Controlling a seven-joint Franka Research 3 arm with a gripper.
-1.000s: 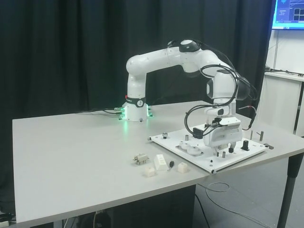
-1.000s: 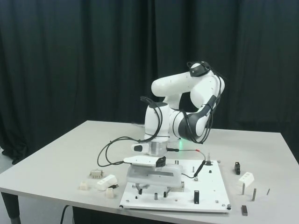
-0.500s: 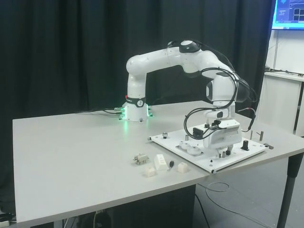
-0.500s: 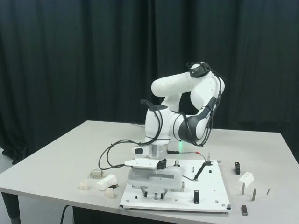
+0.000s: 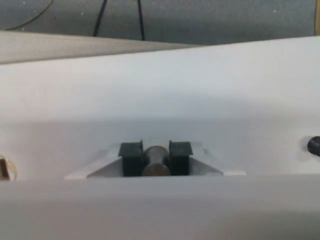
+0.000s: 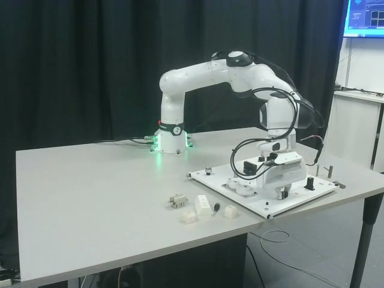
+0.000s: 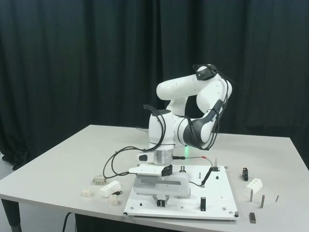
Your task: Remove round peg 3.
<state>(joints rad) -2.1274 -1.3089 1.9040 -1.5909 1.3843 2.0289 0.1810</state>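
Observation:
In the wrist view a short round peg (image 5: 156,161) stands upright on the white board (image 5: 160,95), with a black fingertip (image 5: 131,158) pressed against each side of it. My gripper (image 5: 156,159) is shut on this peg. From the room views the gripper (image 6: 283,193) (image 7: 160,202) hangs low over the front edge of the white board (image 6: 264,207) (image 7: 219,207), with its white hand just above the plate. The peg itself is too small to make out in the room views.
A black block (image 7: 203,203) (image 6: 310,183) stands on the board beside the gripper. Small white blocks (image 6: 204,206) (image 7: 110,189) and a connector (image 6: 176,201) lie on the grey table near the board. Loose pegs (image 7: 251,195) and a white block (image 7: 254,185) lie past the board's other side.
The hand has come down onto the board near its front edge, and the fingers have drawn together from wide apart to closed around the peg.

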